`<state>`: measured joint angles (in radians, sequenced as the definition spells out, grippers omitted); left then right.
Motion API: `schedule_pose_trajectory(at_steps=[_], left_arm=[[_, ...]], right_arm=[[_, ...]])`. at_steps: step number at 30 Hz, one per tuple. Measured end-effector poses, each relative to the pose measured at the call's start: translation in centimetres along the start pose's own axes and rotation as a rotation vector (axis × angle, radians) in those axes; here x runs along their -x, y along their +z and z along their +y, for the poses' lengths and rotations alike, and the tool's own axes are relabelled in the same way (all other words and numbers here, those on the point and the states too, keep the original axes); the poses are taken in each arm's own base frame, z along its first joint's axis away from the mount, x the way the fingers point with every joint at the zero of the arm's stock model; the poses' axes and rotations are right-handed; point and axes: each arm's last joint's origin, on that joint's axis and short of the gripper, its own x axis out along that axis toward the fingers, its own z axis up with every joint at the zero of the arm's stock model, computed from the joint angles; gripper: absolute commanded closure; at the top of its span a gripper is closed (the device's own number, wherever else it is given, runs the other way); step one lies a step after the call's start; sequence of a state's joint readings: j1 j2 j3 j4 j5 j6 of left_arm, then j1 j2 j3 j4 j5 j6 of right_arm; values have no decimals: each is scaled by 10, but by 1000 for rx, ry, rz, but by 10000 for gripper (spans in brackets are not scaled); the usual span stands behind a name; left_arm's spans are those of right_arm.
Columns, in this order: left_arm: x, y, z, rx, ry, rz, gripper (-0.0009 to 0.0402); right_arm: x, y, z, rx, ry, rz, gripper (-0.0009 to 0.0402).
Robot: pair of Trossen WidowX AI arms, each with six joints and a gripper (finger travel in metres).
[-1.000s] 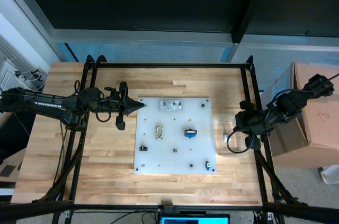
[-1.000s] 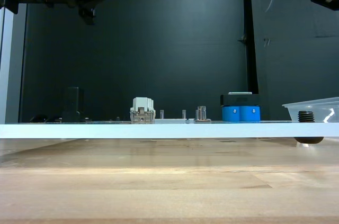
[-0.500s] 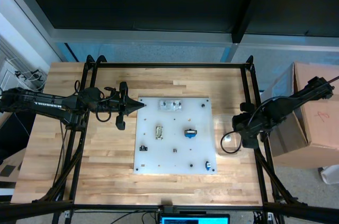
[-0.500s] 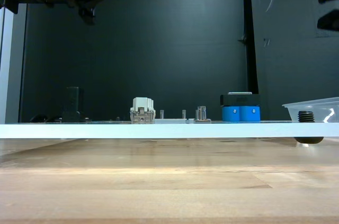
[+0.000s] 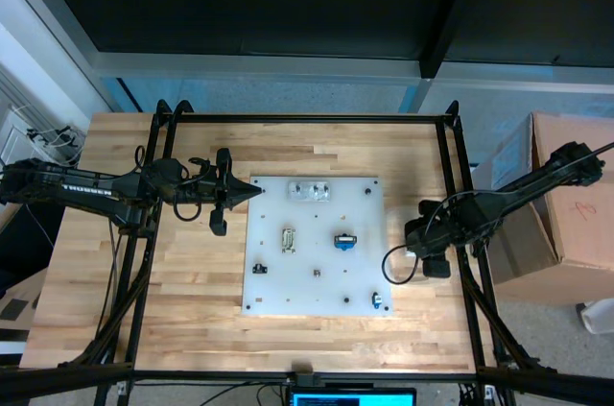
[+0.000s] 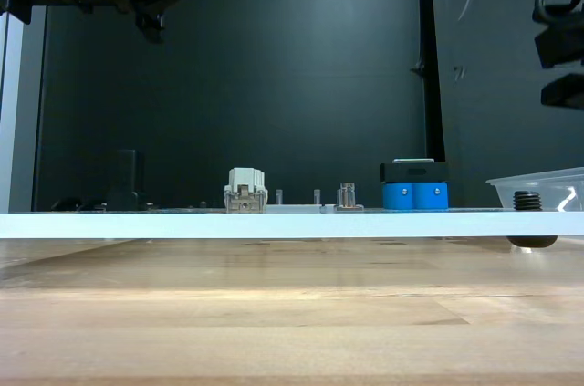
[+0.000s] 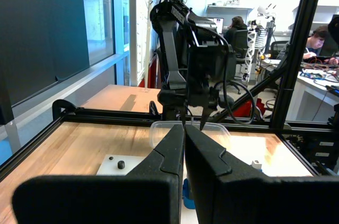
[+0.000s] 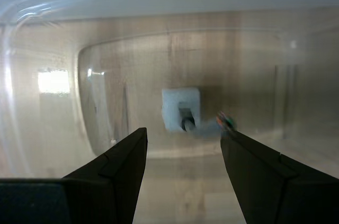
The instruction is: Pick the RJ45 connector and install on the taskboard
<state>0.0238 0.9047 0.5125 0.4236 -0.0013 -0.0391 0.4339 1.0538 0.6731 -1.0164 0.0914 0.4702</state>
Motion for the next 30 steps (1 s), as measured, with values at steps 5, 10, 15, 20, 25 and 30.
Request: schedule_pose_trajectory(at_steps=[5, 10, 15, 20, 25, 30], left_arm=[[0, 0, 0, 0, 0, 0, 393], [0, 0, 0, 0, 0, 0, 393], [0, 0, 0, 0, 0, 0, 393], [0, 0, 0, 0, 0, 0, 393], [0, 0, 0, 0, 0, 0, 393], [0, 0, 0, 0, 0, 0, 393]], right_arm=[[-12, 2, 2, 13, -5, 12, 202], [-19, 2, 3, 10, -1, 1, 236], [-20, 2, 2, 8, -1, 0, 302], [-20, 2, 2, 1, -3, 0, 371], [-20, 2, 1, -6, -6, 3, 387], [-20, 1, 1, -7, -11, 11, 394]])
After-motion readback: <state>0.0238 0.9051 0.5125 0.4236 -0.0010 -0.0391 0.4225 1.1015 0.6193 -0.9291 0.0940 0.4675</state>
